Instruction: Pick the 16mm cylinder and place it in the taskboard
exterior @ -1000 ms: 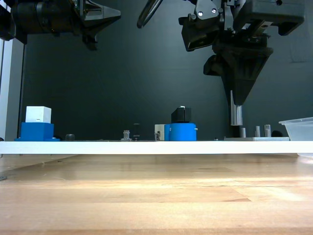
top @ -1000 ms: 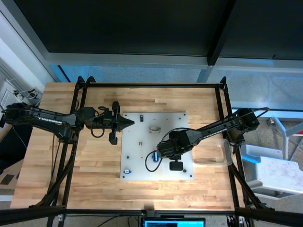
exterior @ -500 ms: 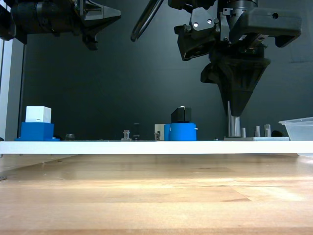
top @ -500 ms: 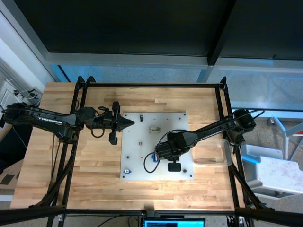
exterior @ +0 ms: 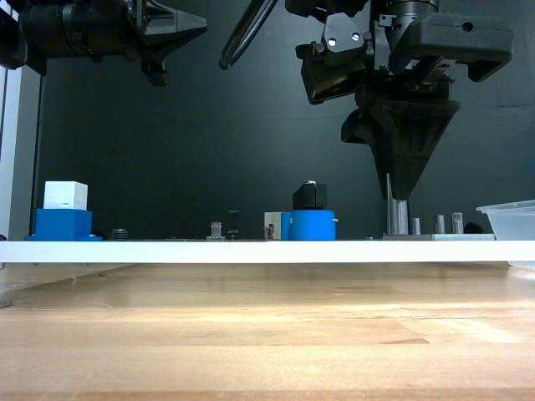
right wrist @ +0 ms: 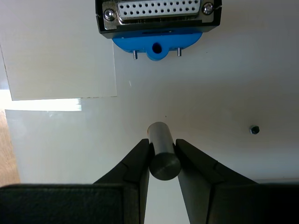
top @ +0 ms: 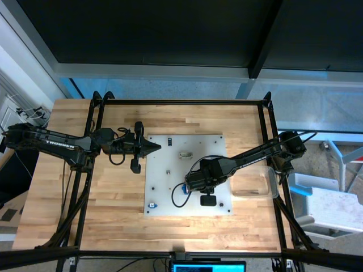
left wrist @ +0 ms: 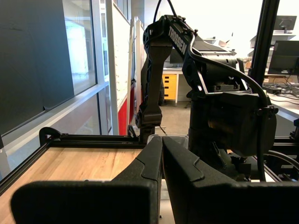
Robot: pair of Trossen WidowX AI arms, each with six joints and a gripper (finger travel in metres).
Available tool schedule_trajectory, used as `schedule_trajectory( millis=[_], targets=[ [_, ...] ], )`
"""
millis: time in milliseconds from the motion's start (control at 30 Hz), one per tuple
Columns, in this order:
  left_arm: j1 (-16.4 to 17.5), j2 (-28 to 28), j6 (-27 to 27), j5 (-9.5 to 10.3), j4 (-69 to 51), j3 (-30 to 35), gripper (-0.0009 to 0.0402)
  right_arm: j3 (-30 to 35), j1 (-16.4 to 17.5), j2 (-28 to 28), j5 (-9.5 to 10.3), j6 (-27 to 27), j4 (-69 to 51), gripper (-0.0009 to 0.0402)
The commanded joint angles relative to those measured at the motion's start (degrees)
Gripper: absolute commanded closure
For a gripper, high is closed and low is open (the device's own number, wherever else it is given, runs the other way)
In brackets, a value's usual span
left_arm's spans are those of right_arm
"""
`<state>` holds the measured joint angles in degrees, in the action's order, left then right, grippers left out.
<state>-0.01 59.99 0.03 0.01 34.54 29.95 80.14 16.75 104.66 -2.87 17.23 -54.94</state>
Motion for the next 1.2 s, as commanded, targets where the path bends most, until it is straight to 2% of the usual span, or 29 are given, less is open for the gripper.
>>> schedule_trajectory(
  millis=[33,1200],
  targets=[
    [0.0,0.0,0.0,0.00,0.0,0.0,0.0393,-0.1,0.0,0.0,0.07,0.2,0.0,0.0391],
    [0.0,0.0,0.0,0.00,0.0,0.0,0.0393,-1.0,0.0,0.0,0.55,0.3,1.0,0.0391]
  ],
)
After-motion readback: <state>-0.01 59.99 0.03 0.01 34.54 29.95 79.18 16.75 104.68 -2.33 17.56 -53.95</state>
